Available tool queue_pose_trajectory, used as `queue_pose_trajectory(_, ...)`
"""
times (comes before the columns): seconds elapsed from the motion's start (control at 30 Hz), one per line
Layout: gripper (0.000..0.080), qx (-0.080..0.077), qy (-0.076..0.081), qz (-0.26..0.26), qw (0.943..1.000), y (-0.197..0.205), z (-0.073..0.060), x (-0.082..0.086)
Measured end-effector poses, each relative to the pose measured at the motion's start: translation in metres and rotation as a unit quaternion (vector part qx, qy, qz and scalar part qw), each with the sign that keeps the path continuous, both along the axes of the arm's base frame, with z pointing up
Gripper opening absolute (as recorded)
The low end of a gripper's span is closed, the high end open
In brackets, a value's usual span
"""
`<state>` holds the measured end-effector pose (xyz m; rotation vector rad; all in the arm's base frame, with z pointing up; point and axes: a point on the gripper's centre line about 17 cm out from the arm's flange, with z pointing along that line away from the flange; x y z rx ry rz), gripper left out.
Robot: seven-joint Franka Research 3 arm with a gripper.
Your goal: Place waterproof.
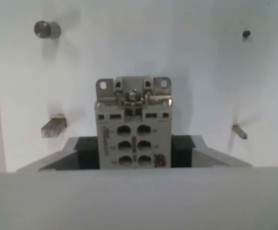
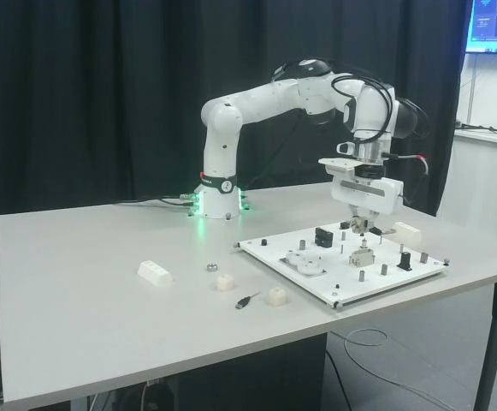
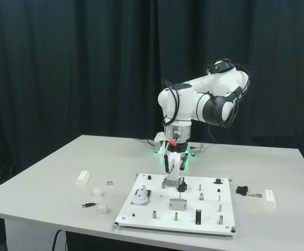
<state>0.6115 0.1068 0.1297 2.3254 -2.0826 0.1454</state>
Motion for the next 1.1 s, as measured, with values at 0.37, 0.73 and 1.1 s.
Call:
queue_pose_trajectory(0.37,0.0309,0.006,-0.004,0.033,0.9994,0.026,0.001,0.008)
queue_pose_trajectory(0.73,0.0309,0.028,-0.011,0.088,0.9956,0.103,-0.004,0.020)
queue_pose_trajectory(1.1,0.0309,0.040,-0.019,0.135,0.9899,0.204,-0.006,0.029)
